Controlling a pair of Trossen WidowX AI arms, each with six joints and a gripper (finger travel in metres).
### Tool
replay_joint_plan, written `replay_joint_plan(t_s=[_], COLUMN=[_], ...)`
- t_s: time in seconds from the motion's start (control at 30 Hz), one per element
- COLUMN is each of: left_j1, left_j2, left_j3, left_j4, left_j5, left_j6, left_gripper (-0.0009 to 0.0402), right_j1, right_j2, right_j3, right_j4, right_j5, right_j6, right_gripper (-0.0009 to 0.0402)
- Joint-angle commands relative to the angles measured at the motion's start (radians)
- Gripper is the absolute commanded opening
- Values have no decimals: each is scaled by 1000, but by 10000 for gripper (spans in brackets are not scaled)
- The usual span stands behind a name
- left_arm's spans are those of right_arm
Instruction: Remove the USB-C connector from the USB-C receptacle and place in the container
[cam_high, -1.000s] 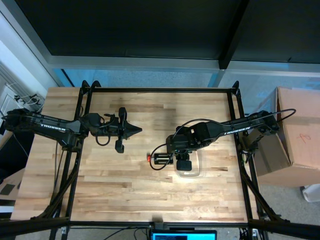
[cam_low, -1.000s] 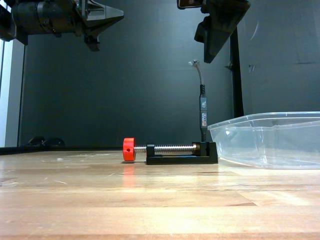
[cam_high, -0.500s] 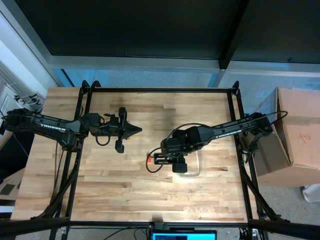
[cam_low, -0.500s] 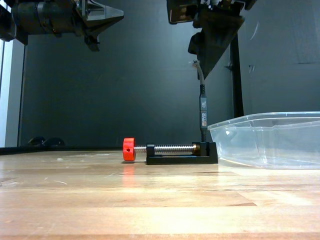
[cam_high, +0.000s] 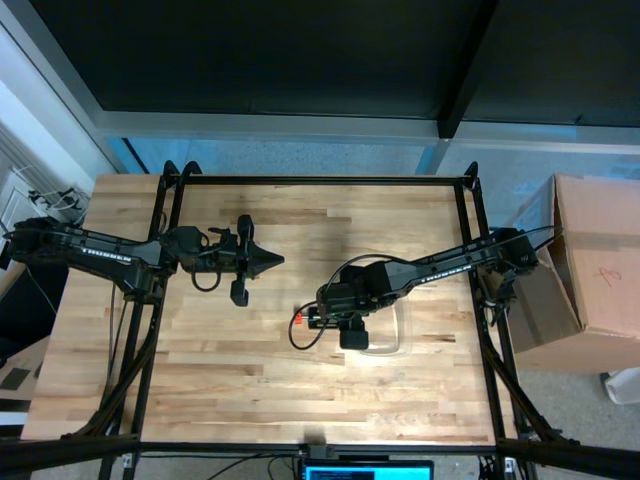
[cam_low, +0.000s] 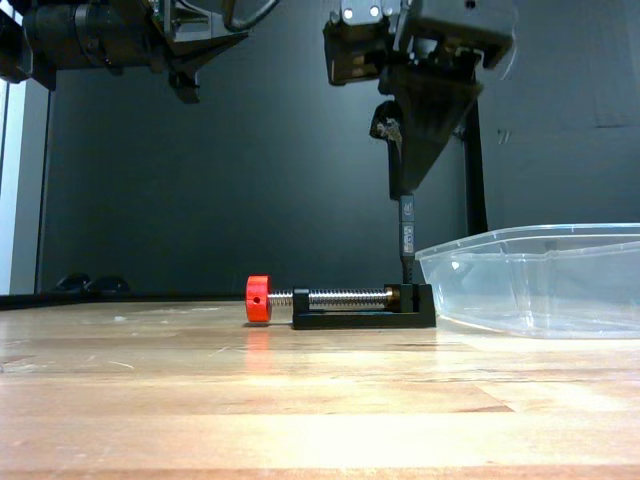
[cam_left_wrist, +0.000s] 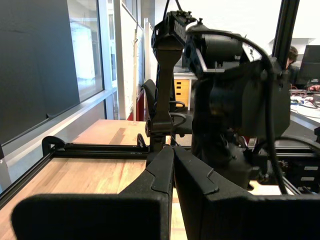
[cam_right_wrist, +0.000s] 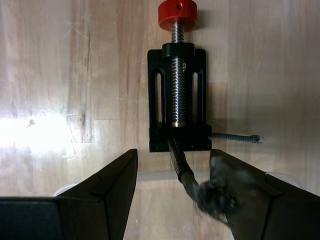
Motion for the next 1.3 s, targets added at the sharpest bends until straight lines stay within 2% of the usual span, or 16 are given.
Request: replay_joint_plan(t_s=[0.03,0.3,0.57,0.7,0.83,1.3], left_j1=[0,0,0,0,0,0], left_j2=[0,0,0,0,0,0], left_j3=[0,0,0,0,0,0], left_j4=[0,0,0,0,0,0], left_j5=[0,0,0,0,0,0], left_j6=[0,0,0,0,0,0], left_gripper=[0,0,0,0,0,0], right_j1=[0,-1,-1,-1,-1,-1], right_j2=[0,0,0,-1,-1,-36], right_j3=[-23,-27,-28,-27,-27,-1], right_j4=[29,40,39,39,40,36], right_j5=[1,1,1,2,1,1], right_j6=[0,-11,-22,-21,-22,-21], right_gripper=[178,110,-2,9,-2,0])
